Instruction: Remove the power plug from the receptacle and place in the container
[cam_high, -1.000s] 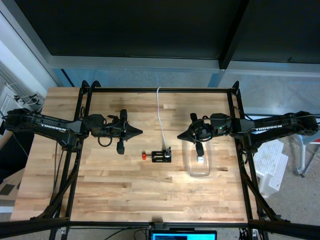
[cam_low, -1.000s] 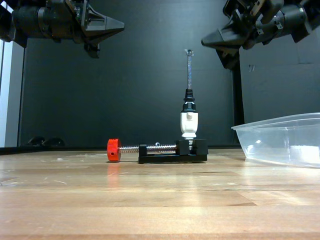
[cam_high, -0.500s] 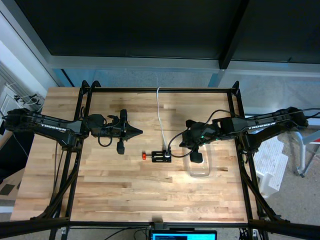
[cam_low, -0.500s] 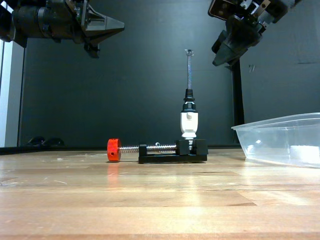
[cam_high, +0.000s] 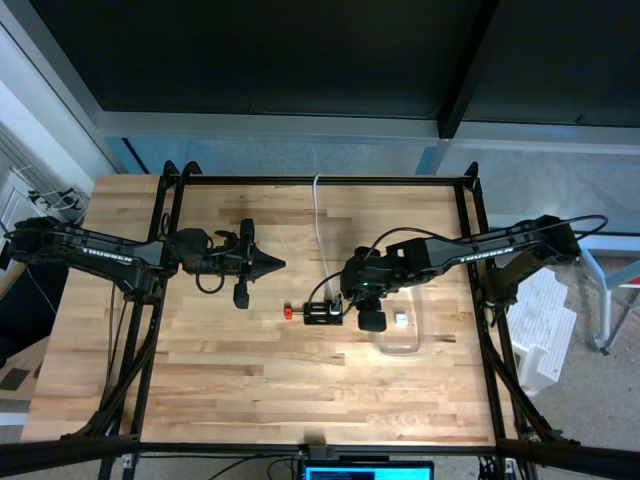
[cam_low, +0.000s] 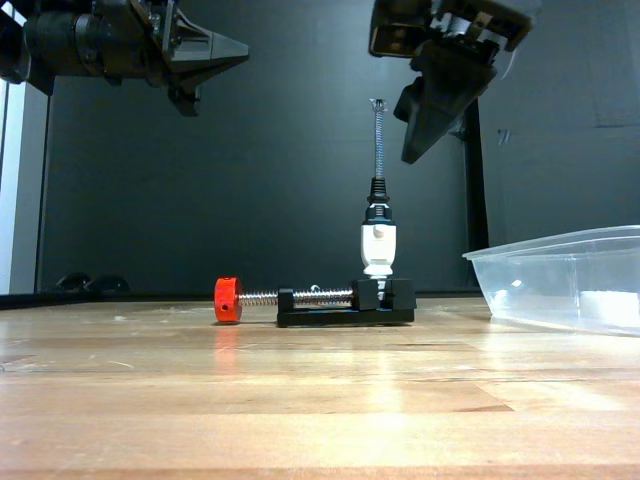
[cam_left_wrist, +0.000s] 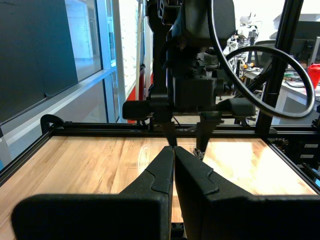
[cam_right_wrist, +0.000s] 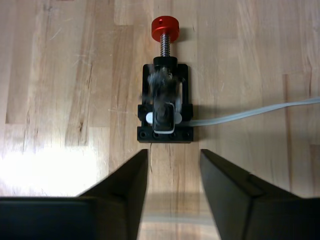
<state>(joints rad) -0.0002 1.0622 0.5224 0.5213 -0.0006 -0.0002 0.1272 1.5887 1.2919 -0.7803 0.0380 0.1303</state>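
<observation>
High view: the left hand (cam_high: 275, 264) is hovering over the pale wooden counter (cam_high: 220, 370), well apart from the small black rectangular receptacle (cam_high: 322, 313) with its red knob, while the right hand (cam_high: 347, 290) is hanging just above that receptacle, beside the clear shallow plastic container (cam_high: 400, 350). Low view: the tiny black power plug (cam_low: 377, 208) is standing upright in the receptacle, untouched, with the right hand raised above it and slightly to its right. Left wrist view: the left hand's fingers are pressing together, narrow; right wrist view: the right hand's fingers are spreading wide, framing the receptacle on the counter.
</observation>
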